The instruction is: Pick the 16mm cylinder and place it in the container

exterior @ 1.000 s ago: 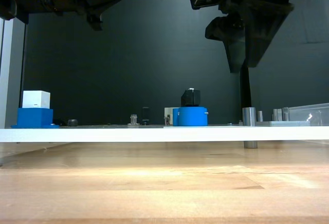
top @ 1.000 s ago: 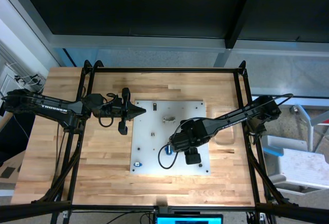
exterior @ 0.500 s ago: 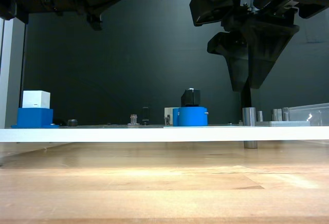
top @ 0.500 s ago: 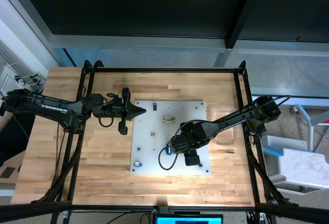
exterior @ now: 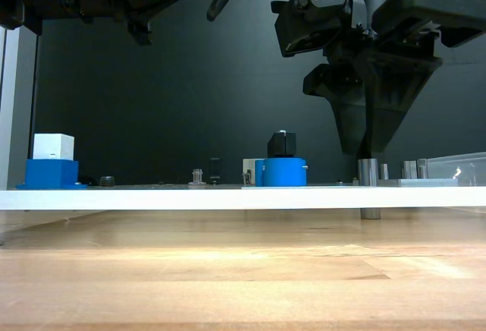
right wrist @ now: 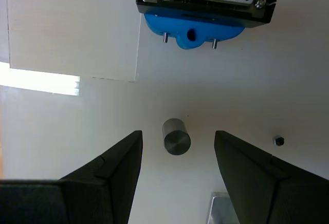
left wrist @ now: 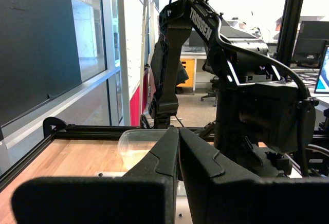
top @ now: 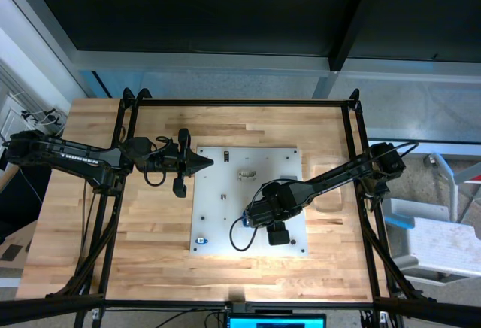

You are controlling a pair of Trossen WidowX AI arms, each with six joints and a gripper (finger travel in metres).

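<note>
16mm cylinder (right wrist: 176, 137) stands upright on the white board (top: 218, 230). The right gripper (exterior: 367, 141) hangs just above it, fingers spread, not touching. Container (top: 329, 198) sits on the counter (top: 150, 253) at 3 o'clock from the peg, off the board edge. Left gripper (left wrist: 178, 136) is pressed together and parked at 9 o'clock.

Risks:
- An off-centre close could tip the smooth peg or squirt it out.
- Descending too far could jam the fingertips on the board.
</note>
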